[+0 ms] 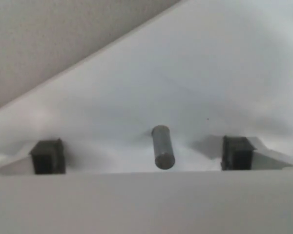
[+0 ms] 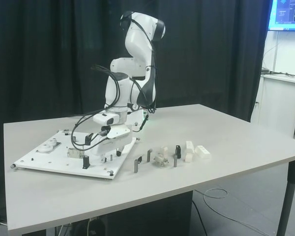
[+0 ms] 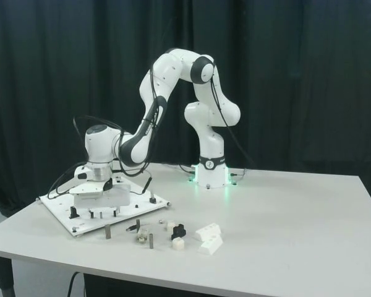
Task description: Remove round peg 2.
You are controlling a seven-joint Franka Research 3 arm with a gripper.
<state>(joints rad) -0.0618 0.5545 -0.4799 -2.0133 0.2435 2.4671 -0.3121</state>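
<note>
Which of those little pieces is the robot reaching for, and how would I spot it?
Find the flat white board on the grey table; the arm's gripper hangs low over it. Between the open jaws stands a short grey round peg. Unlike the loose pieces lying off the board, it stands upright on the board.

Grey table (image 2: 236, 137) bearing a white board (image 2: 44, 162), scattered small white blocks (image 2: 195, 151), upright pegs (image 2: 136, 164), arm's base (image 3: 211, 176)
</note>
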